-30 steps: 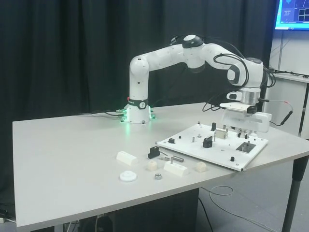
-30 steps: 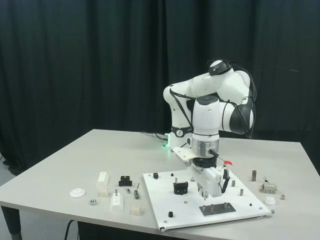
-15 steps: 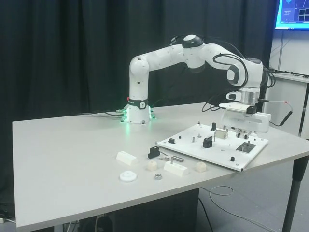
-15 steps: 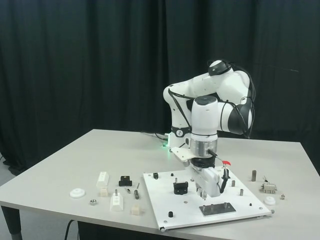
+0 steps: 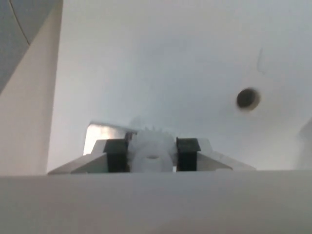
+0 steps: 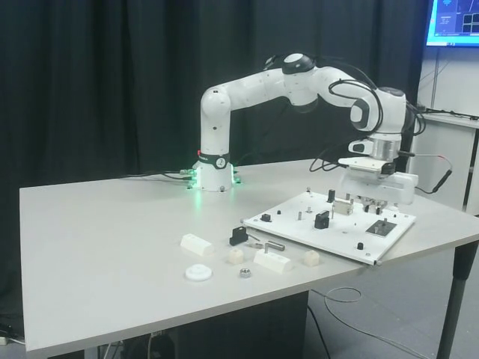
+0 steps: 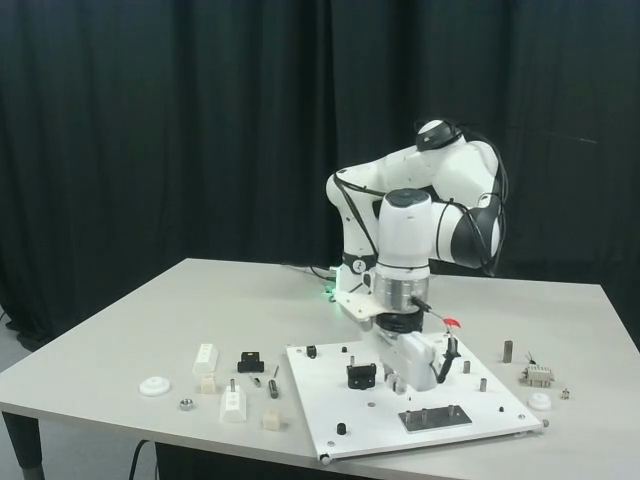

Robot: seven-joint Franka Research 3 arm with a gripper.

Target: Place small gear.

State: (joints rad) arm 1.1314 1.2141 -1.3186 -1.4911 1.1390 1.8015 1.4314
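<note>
Small gear [image 5: 151, 155], seemingly clamped in the jaws, has shifted across the white board [image 6: 338, 228].

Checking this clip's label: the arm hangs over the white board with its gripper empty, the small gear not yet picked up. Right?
Not quite. The gripper is shut on the small white gear, as the wrist view shows. The arm does hang over the white board.

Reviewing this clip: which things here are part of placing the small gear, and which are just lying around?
In the job: small gear held in the gripper; white board below it.

Lying about: large white gear, nut, white blocks, black bracket.
</note>
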